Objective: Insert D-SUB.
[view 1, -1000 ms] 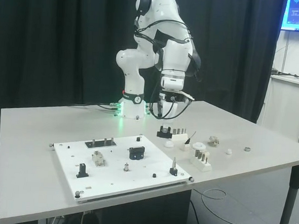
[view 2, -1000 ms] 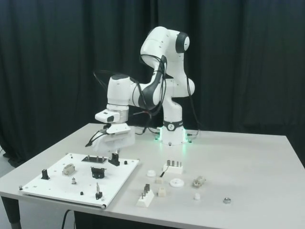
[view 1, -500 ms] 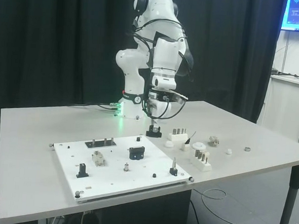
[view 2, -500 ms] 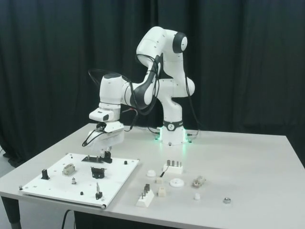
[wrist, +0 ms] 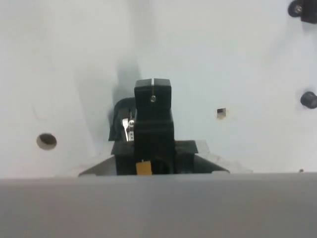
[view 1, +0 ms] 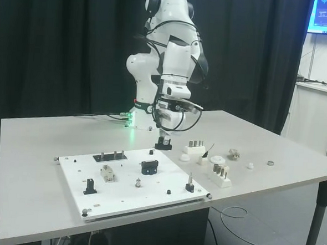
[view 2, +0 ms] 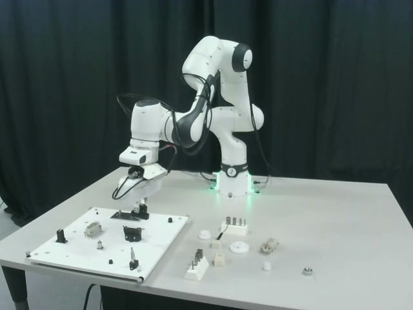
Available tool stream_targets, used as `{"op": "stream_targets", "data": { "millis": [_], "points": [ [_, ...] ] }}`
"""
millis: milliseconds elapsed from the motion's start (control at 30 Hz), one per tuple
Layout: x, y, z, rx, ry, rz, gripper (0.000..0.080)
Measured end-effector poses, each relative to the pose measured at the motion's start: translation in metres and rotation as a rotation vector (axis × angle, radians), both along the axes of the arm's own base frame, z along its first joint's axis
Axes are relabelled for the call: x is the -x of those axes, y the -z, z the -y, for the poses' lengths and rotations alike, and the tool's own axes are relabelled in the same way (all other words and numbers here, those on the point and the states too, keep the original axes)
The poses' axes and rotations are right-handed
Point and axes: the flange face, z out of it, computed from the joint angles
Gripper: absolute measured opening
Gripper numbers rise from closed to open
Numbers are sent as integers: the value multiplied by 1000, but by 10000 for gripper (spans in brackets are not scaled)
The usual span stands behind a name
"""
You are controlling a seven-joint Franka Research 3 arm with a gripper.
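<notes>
You see a glossy white plastic arm, a matt white board and a smooth grey table.

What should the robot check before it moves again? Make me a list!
1. Black part held in the gripper: ok.
2. Gripper over the white board: ok in the second room view.
3. Part lined up with its socket: cannot tell.
4. Part still above the board, not touching: cannot tell.
5. Loose pieces like the white gear out of the way: ok.
</notes>
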Motion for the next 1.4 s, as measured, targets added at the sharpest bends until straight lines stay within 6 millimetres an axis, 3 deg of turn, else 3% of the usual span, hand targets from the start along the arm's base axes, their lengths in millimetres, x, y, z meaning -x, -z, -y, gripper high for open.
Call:
{"op": "stream_targets", "data": {
  "millis": [333,1400],
  "points": [
    [3,3,8,8,-92,-18,155],
    [2,15,36,-32,-152,-68,155]
  ]
}}
